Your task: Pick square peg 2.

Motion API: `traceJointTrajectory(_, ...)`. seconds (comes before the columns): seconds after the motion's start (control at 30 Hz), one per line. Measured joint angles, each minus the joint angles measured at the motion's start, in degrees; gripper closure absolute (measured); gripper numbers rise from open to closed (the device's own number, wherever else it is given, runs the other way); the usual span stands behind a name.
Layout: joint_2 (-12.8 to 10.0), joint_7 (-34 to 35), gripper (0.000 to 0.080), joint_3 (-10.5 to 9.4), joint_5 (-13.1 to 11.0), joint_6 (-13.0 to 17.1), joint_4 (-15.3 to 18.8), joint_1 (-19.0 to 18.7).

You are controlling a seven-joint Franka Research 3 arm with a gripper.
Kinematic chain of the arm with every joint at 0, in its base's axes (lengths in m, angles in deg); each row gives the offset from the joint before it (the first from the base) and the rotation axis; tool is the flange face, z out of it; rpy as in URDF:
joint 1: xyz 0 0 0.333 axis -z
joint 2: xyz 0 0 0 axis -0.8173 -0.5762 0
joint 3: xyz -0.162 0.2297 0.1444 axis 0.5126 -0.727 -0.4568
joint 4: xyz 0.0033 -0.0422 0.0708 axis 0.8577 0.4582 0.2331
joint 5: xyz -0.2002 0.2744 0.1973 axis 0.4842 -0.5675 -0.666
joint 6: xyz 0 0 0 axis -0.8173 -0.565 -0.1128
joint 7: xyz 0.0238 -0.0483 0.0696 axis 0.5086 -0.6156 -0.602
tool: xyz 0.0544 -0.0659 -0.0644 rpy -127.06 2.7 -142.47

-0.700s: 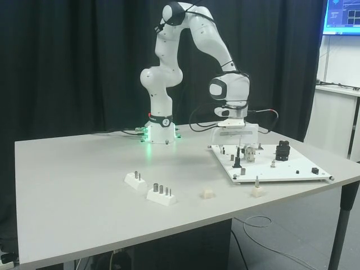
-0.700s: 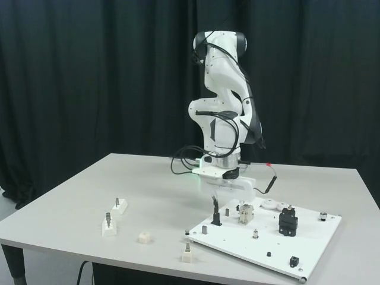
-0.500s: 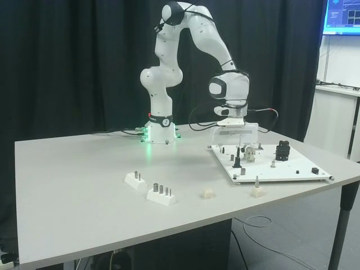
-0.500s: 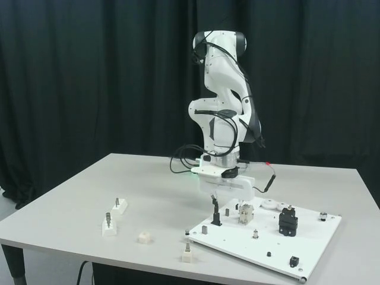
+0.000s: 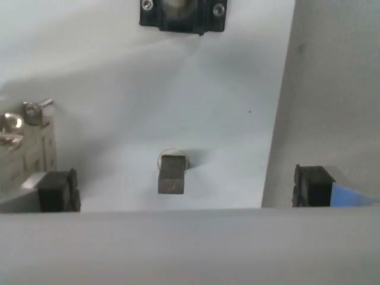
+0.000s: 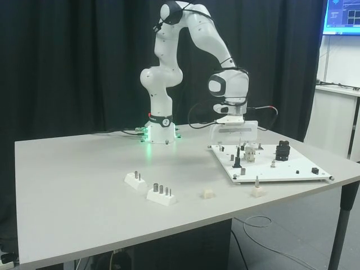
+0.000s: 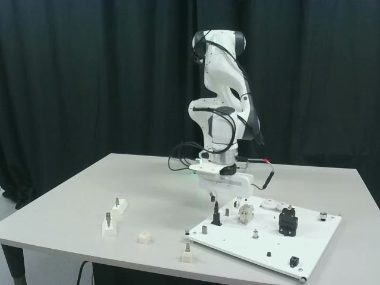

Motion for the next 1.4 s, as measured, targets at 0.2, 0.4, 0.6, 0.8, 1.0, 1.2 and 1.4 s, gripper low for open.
traceJointTrajectory(0.2, 0.47, -1.04, 0.0003, 0.17, 0.00, -0.34, -0.02, 0.42)
traceJointTrajectory(0.4, 1.03, -1.77, 0.0003, 0.18, 0.01, -1.12, -0.28, 0.91)
traceJointTrajectory(0.6, 1.54, -2.35, 0.0003, 0.18, 0.01, -1.59, -0.48, 1.23)
traceJointTrajectory(0.8, 2.06, -2.78, 0.0003, 0.21, 0.01, -2.09, -0.67, 1.44)
traceJointTrajectory(1.0, 2.76, -5.45, 0.0003, 0.32, 0.23, -2.68, -0.84, 1.91)
traceJointTrajectory(1.2, 3.61, -10.61, 0.0003, 0.46, 1.00, -4.99, -1.69, 3.25)
traceJointTrajectory(1.4, 4.42, -13.98, 0.0003, 1.21, 2.46, -7.34, -2.90, 5.08)
